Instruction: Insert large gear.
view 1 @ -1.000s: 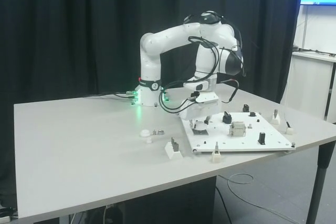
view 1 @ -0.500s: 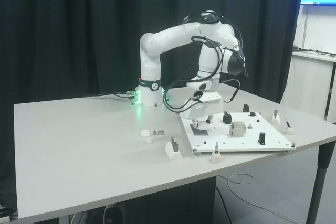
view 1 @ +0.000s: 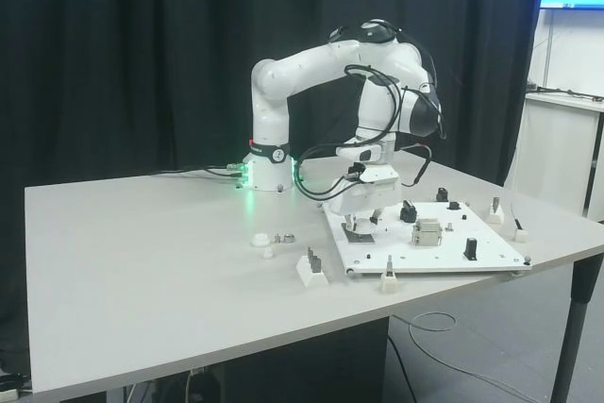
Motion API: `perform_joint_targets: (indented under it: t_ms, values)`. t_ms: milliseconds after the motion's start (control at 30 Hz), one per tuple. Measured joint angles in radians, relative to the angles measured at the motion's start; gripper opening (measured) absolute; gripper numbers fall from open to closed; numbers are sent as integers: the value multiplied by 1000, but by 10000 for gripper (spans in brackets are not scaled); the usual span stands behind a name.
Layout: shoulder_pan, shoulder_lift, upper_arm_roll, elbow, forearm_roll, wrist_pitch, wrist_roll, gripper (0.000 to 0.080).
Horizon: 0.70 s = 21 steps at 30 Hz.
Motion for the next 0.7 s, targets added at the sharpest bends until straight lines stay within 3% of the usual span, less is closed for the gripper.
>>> perform_joint_targets:
  t_ms: [700]
  values:
    - [-6, 2, 2, -1, -13, 1, -20, 593]
